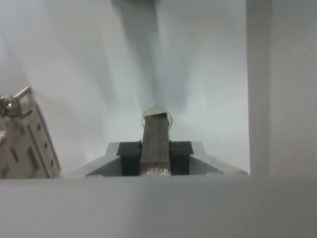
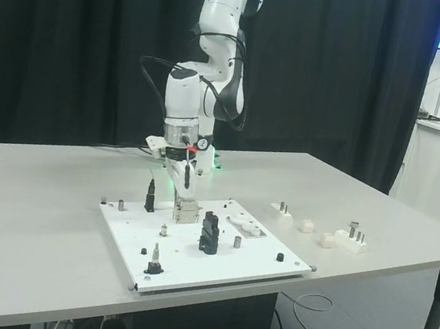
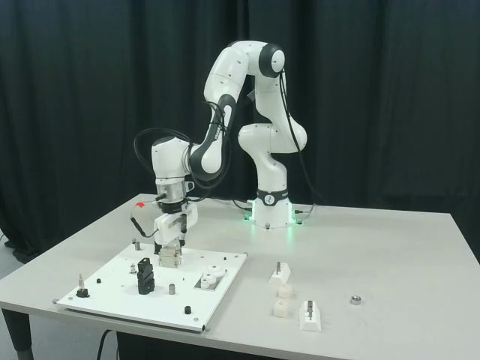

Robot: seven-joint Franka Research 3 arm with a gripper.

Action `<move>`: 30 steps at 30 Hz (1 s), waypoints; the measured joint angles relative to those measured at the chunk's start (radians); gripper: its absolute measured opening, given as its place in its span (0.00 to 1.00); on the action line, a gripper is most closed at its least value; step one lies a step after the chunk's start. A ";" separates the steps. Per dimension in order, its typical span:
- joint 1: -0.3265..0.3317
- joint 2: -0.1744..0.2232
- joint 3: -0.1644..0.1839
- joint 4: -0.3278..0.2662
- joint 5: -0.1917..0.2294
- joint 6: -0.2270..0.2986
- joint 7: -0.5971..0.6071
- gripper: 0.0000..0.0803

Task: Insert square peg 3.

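**Square peg held upright over the white board**

The white arm [image 2: 205,65] reached down from its base at the back of the grey table [image 2: 54,191] to the rear part of the white board [image 2: 256,262]. Its jaws [image 1: 156,166] were closed on the square peg [image 1: 156,144], a grey bar of square section, gripped on two opposite sides by the black pads [image 1: 130,157]. In the wrist view the peg's free end pointed down at the board, right over a small round mark on the white surface; whether the tip touched the board could not be told. In both room views the jaws hung just above a small grey block [image 2: 185,211] on the board, with the peg itself too small to make out there.

A perforated grey metal bracket [image 1: 25,139] showed at the edge of the wrist view, apart from the peg. On the board stood a black fixture [image 2: 209,233] near the middle, a black post [image 2: 151,196] beside the grey block, and a short black-based pin [image 2: 154,263] toward the front edge. Off the board, on the table, lay several small white blocks [image 2: 306,224], one of them carrying upright pins [image 2: 352,235].
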State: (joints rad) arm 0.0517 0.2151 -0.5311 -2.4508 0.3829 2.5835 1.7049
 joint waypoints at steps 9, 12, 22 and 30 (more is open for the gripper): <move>0.003 0.000 0.000 -0.002 0.000 0.004 -0.012 0.14; 0.003 0.000 0.000 -0.002 0.000 0.005 -0.022 0.14; 0.003 -0.002 -0.001 -0.004 0.000 0.007 -0.064 0.14; 0.003 -0.002 -0.001 -0.005 0.000 0.007 -0.122 0.14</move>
State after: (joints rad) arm 0.0545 0.2126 -0.5325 -2.4561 0.3828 2.5909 1.5826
